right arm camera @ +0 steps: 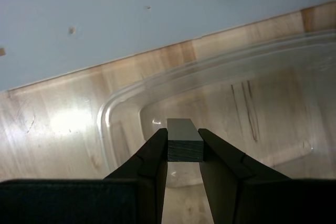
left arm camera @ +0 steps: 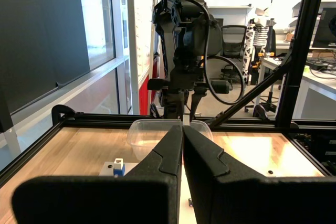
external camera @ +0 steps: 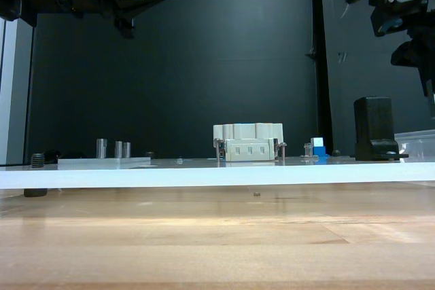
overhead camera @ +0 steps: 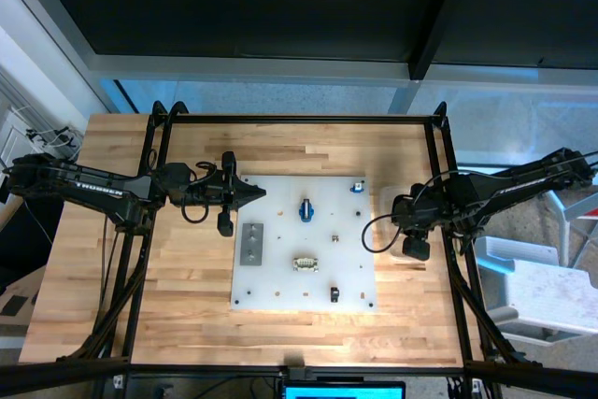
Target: Pick the 16mm bar from the taskboard and place it in the container
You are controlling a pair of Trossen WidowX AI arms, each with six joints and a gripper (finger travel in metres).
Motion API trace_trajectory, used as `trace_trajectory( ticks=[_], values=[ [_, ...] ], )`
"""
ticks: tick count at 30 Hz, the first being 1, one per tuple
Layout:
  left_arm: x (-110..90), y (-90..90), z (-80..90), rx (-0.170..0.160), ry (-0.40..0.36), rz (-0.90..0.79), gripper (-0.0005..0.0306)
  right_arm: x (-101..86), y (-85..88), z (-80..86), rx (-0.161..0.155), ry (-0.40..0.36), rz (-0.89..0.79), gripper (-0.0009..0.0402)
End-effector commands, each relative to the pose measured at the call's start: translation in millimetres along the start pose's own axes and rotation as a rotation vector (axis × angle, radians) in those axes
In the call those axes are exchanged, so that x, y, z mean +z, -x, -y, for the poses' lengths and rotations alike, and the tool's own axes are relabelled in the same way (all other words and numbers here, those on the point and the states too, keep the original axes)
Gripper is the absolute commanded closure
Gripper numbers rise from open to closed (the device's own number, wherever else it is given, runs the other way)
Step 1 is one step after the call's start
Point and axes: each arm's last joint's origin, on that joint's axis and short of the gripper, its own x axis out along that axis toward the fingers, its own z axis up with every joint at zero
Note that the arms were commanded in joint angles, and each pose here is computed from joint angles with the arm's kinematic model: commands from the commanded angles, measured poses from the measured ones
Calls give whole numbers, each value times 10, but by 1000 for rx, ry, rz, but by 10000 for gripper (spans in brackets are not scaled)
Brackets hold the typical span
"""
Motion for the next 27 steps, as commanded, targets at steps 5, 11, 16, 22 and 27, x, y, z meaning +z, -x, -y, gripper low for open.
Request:
trace_trajectory(
  ticks=[5, 11, 16, 22, 27],
  values=[
    [0, -1, 0, 0, 0, 0, 300, -39, -100, 89, -37, -43, -38, 358],
    [0, -1, -1, 0, 0, 0, 300, -68, -157, 105, -50, -52, -59, 358],
    [1, -1, 0, 0, 0, 0, 300, -68, -157, 105, -50, -52, -59, 340],
    [0, -1, 0, 0, 0, 0, 300, -68, -157, 105, -50, -52, -59, 285],
    [0, -1, -1, 0, 0, 0, 300, -68, -157, 105, -50, -51, -59, 241]
  ],
)
